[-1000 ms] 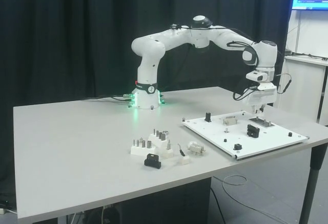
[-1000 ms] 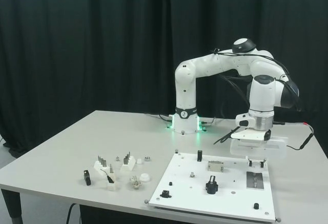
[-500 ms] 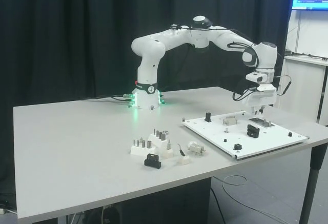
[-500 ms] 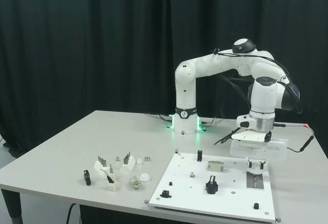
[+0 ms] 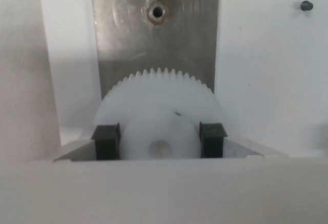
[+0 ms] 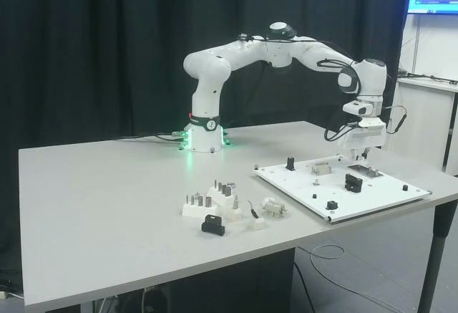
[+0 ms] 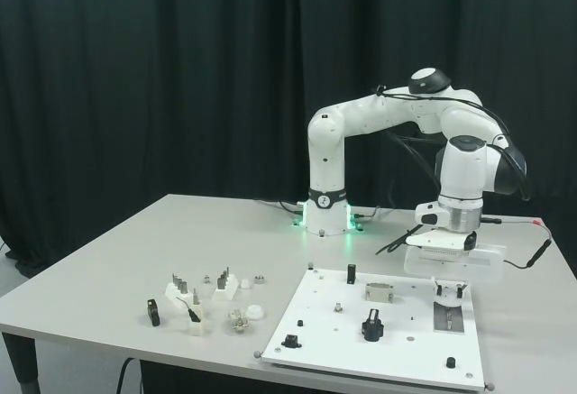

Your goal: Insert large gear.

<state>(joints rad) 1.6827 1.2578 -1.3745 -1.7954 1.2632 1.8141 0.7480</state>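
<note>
White and toothed, the large gear point(image 5: 160, 112) sits pinched by its hub between the hand's point(image 5: 160, 141) two black fingers point(image 5: 107, 141), held above a grey metal plate point(image 5: 156, 34) with a small hole, on the white board point(image 7: 379, 335) at the tabletop's point(image 6: 100, 198) far end.

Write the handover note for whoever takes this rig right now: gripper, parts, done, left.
Gripper: shut on the large gear, black fingers pinching its white hub from both sides.
Position: the gear hangs over the grey metal plate on the white board, near the board's far corner from the parts stands.
Done: gear picked up and carried to the plate.
Left: not yet seated. Line the bore up with the plate's hole, lower, release.
</note>
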